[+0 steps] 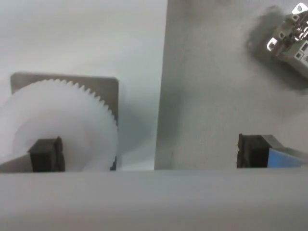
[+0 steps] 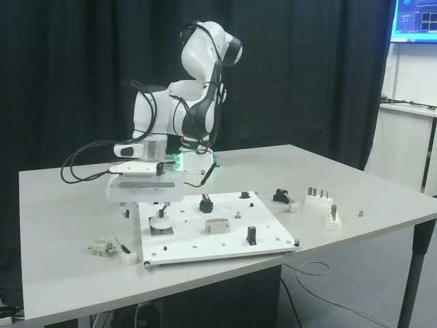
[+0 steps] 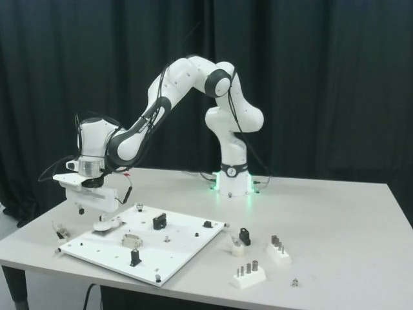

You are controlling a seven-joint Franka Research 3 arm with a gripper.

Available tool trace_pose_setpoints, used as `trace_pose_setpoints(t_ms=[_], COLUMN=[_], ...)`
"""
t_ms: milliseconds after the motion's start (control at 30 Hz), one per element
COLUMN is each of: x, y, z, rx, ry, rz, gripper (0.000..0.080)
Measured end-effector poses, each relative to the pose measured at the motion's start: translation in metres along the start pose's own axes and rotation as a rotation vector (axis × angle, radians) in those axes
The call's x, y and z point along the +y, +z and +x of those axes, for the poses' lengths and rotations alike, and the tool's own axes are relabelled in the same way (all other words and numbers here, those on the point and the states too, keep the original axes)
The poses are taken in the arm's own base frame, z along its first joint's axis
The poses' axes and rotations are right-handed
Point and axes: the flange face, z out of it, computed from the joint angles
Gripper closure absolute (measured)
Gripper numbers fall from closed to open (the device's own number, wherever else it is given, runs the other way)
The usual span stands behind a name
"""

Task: Insert large gear.

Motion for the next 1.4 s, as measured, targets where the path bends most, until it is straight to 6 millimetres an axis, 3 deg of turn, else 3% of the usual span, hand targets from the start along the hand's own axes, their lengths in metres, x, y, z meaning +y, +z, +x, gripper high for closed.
trace_pose_setpoints(t_ms=[400, 900, 1400], x=[0.0065, -0.0024, 0.0069], y=[0.0005, 0.0006, 0.0016], z=[0.0022, 0.0028, 0.0059], rx=[-0.001, 0.017, 0.017], ry=[0.009, -0.003, 0.003], rz=[-0.002, 0.007, -0.001], gripper=[0.0003, 0.0003, 0.0003])
